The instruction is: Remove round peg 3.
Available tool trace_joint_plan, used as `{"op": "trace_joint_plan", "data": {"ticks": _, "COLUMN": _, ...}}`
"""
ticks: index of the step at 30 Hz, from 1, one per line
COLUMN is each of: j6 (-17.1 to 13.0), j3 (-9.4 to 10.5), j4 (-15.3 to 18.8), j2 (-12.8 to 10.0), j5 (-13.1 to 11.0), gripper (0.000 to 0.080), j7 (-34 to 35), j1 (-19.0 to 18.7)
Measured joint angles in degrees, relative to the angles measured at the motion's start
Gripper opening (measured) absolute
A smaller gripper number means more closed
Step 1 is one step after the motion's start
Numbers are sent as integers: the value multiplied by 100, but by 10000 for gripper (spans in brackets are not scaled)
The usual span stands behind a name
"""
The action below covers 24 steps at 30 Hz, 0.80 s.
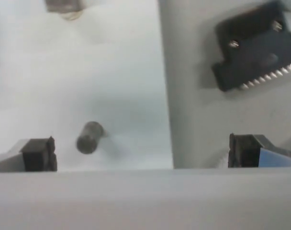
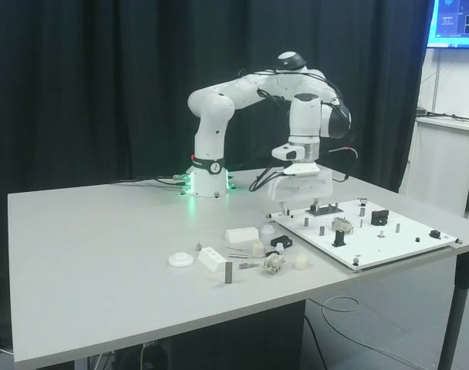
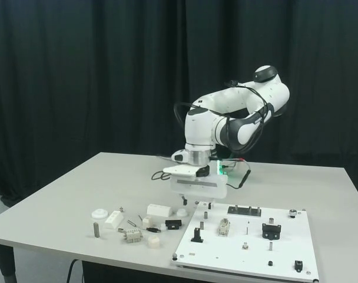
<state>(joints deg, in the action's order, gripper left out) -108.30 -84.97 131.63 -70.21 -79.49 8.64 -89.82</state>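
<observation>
Below the wrist, on the white board (image 1: 88, 72) at the right end of the grey bench (image 2: 103, 247), stands a short grey round peg (image 1: 90, 137), upright in its hole and close to the board's edge, and I take it for round peg 3, though nothing marks its number. The pincer (image 1: 140, 152) hangs above it with its jaws spread wide and nothing held; the black fingertips (image 1: 38, 154) show far apart in the wrist view. The peg sits between the two tips but not midway: it lies much nearer one finger than the other. Its long axis runs up and down, in line with the pincer's approach from above. Just past the board's edge, on the bare bench, rests a black toothed connector (image 1: 253, 50), well clear of the peg. In the room views the white arm (image 3: 226, 118) bends over the near corner of the board (image 3: 249, 236), with loose white and black parts (image 3: 146, 227) scattered beside it. My judgement is that the coming move calls for a small sideways shift to centre the peg, then a straight descent and a pull along the peg's axis
</observation>
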Motion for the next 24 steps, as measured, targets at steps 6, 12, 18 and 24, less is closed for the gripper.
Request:
{"op": "trace_joint_plan", "data": {"ticks": 6, "j6": -104, "j3": 203, "j4": -85, "j2": 0, "j5": -26, "gripper": 800, "j7": -375, "j1": 5}}
{"op": "trace_joint_plan", "data": {"ticks": 12, "j6": -188, "j3": 363, "j4": -129, "j2": -1, "j5": -29, "gripper": 800, "j7": -512, "j1": -14}}
{"op": "trace_joint_plan", "data": {"ticks": 18, "j6": -254, "j3": 454, "j4": -132, "j2": -1, "j5": -59, "gripper": 800, "j7": -511, "j1": -58}}
{"op": "trace_joint_plan", "data": {"ticks": 24, "j6": -259, "j3": 486, "j4": -125, "j2": -1, "j5": -80, "gripper": 800, "j7": -477, "j1": -79}}
